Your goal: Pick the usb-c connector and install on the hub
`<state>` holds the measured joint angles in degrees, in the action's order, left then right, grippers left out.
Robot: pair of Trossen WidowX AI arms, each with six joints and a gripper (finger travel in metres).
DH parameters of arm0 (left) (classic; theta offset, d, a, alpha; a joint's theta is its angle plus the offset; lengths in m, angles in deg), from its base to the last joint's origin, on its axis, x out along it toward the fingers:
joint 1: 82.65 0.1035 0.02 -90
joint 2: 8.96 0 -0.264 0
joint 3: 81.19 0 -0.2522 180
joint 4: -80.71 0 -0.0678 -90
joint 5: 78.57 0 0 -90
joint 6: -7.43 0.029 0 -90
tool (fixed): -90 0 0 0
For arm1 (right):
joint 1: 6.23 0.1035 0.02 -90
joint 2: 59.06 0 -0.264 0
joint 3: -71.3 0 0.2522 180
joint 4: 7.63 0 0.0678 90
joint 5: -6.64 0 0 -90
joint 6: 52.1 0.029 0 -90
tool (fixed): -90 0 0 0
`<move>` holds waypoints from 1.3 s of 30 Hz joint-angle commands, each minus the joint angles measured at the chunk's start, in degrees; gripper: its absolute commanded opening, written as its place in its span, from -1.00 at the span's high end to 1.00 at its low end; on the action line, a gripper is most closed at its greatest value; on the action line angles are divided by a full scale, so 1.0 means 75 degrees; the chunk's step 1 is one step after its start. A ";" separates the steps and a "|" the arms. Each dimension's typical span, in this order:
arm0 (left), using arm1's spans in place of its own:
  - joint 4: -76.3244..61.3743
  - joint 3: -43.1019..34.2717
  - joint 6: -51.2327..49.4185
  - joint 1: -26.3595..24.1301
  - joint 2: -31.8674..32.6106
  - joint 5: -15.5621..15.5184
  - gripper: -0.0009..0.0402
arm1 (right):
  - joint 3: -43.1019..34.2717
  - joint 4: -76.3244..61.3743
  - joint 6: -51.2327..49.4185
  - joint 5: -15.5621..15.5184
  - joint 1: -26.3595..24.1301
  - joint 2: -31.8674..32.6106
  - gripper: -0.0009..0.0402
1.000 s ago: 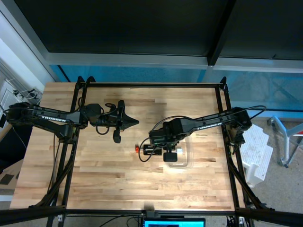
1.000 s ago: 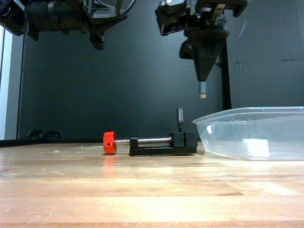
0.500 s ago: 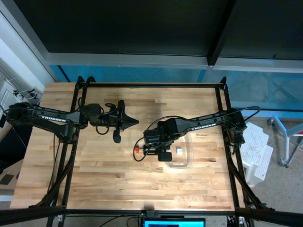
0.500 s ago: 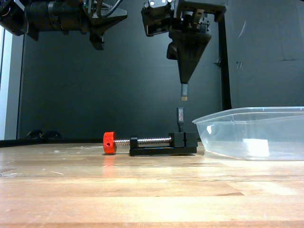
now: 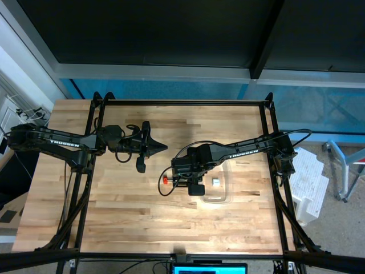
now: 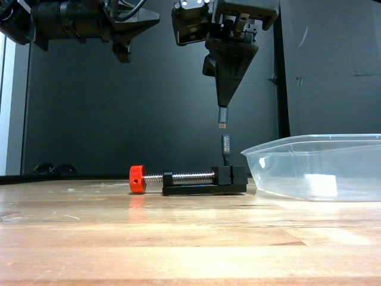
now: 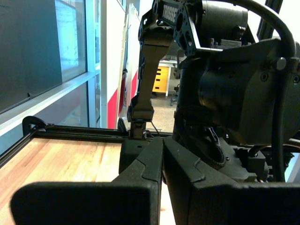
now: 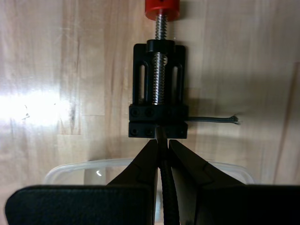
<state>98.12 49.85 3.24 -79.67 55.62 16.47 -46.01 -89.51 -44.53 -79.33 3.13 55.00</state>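
My right gripper [image 6: 222, 106] hangs point-down over the black vise [image 6: 202, 179], shut on the usb-c connector [image 6: 222, 117]. The connector's tip is a short gap above the small upright hub port [image 6: 225, 146] clamped in the vise, slightly left of it in the low view. In the right wrist view the fingers [image 8: 149, 154] pinch the connector's black cable [image 8: 167, 192] just over the vise jaw block [image 8: 158, 122]. My left gripper [image 5: 158, 147] hovers high over the table's back left, shut and holding nothing; its fingers [image 7: 150, 161] touch.
A clear plastic tub [image 6: 315, 167] stands directly right of the vise, with a small white piece [image 5: 216, 182] inside. The vise's red knob [image 6: 137, 179] points left. A thin cable end [image 8: 213, 120] sticks out beside the vise.
My right gripper has carried the connector left and down, from above the tub's edge to just above the upright port in the vise. The left arm has not moved.
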 commanded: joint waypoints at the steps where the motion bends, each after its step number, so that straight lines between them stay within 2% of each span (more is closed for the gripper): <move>1: 0.0000 0.0000 0.0000 0.0000 0.0003 0.0003 0.96 | 0.0003 -0.0044 0.0000 0.0122 0.0003 -0.0009 0.96; 39: 0.0000 0.0000 0.0003 0.0003 0.0003 0.0003 0.96 | 0.0303 0.0213 0.0041 0.0058 0.0006 -0.0009 0.96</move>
<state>98.10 49.85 3.24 -79.67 55.62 16.49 -43.76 -87.87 -44.31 -78.89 3.18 54.94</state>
